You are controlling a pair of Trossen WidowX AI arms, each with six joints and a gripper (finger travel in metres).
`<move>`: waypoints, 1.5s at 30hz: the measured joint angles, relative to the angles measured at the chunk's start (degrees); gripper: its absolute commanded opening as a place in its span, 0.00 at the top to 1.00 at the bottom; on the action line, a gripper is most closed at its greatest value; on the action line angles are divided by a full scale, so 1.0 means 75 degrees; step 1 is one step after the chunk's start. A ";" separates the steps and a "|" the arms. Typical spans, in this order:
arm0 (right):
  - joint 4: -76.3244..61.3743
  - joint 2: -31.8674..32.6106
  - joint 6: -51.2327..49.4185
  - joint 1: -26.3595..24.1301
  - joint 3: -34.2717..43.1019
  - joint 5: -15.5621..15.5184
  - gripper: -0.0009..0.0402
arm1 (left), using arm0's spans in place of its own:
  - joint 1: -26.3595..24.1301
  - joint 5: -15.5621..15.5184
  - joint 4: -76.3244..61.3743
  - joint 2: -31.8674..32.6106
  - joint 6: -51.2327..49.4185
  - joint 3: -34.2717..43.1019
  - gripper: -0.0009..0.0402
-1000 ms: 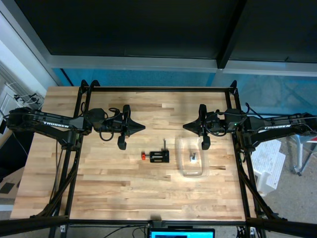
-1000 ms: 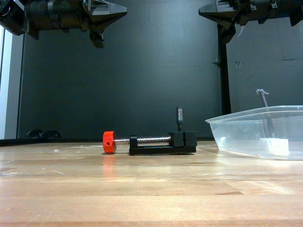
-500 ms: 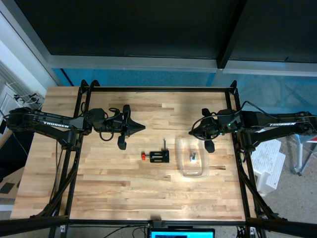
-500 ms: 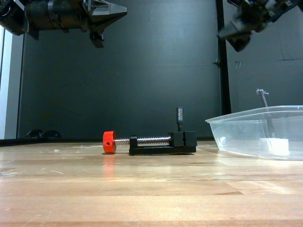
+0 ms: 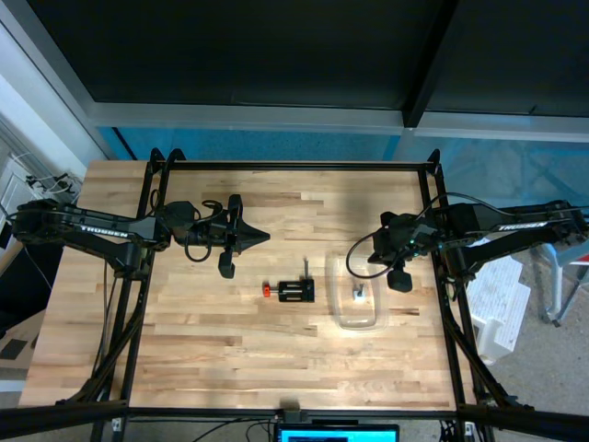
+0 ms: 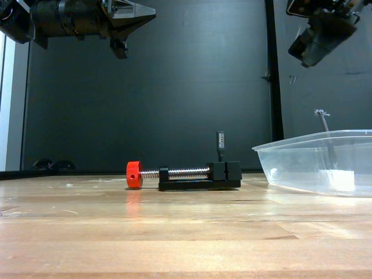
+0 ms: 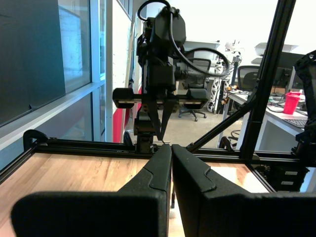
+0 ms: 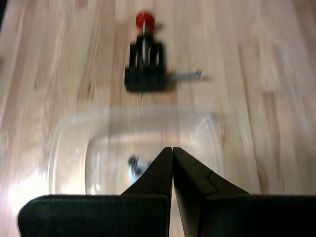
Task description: Pick the usb-c connector and install on the hub
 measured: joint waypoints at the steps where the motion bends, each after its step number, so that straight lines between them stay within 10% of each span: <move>1: -0.0149 0.0073 0.0017 0.0058 0.0035 0.0003 0.98 | 0.0000 0.0000 0.0000 0.0000 0.0000 0.0003 0.98; 16: -0.1311 0.1096 0.0586 0.0717 0.0589 -0.0012 0.97 | 0.0000 0.0000 0.0000 -0.0003 0.0000 0.0000 0.98; 45: -0.1329 0.3063 0.0935 0.0886 0.0589 -0.0006 0.62 | 0.0000 0.0000 0.0000 0.0000 0.0000 0.0000 0.98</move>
